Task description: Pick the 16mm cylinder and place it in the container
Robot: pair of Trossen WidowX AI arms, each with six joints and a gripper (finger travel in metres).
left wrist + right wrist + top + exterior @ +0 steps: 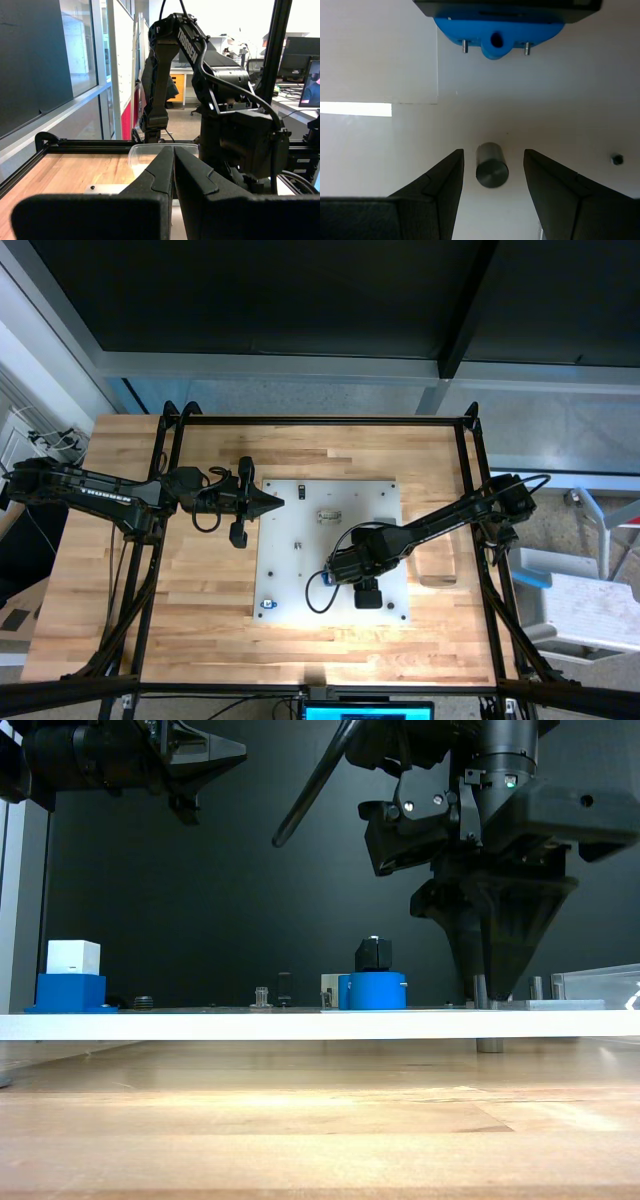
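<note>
Grey cyl [491, 165] btwn spread right jaws; left jaws closed, aloft.

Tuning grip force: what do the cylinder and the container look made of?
The cylinder is probably metal: dull grey, with a faint sheen on its end face. The container looks like clear plastic with see-through walls. The right gripper is open, jaws either side of the cylinder. The left gripper is shut, raised over the left edge of the board.
</note>
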